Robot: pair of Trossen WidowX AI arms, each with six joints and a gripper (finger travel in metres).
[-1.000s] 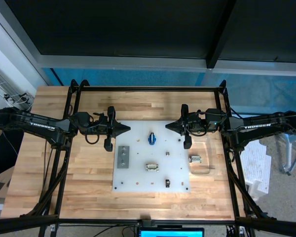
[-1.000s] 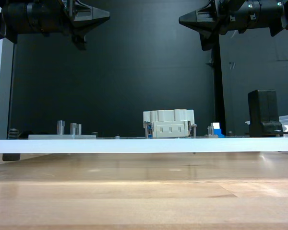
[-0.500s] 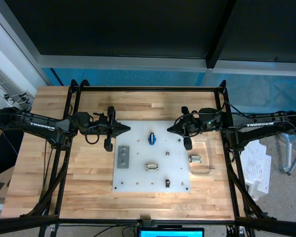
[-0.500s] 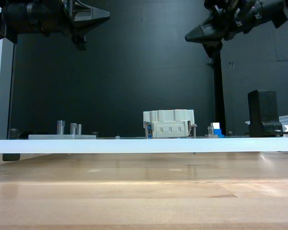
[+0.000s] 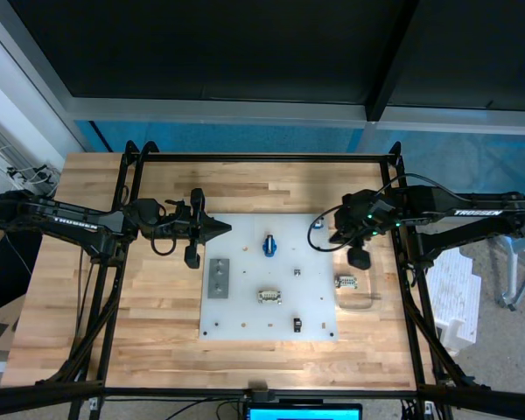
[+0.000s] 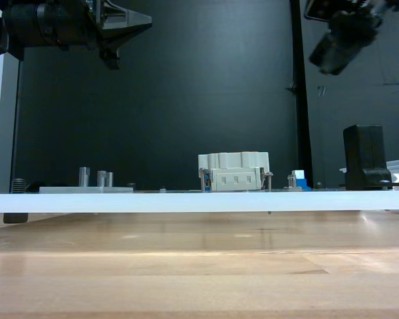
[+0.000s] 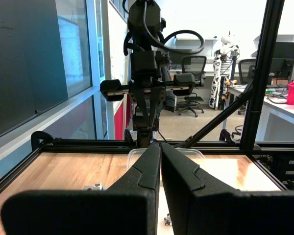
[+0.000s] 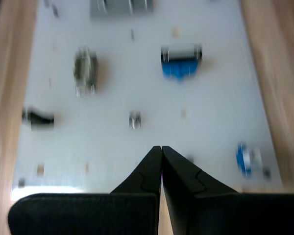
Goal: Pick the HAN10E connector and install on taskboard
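HAN10E connector [image 5: 346,281] in tray [image 5: 368,303], near right tool [image 5: 325,236] over taskboard [image 5: 245,319]; left tool [image 5: 226,227] opposite.

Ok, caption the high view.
Shut left gripper above the taskboard, left edge; shut right gripper above its right edge; HAN10E connector in clear tray.

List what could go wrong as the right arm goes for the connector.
The right gripper, above the board, is shut; unopened, it may knock the connector. The connector lies in a clear tray, whose wall might snag a finger. The left gripper hangs shut over the board's far left edge, out of the way.
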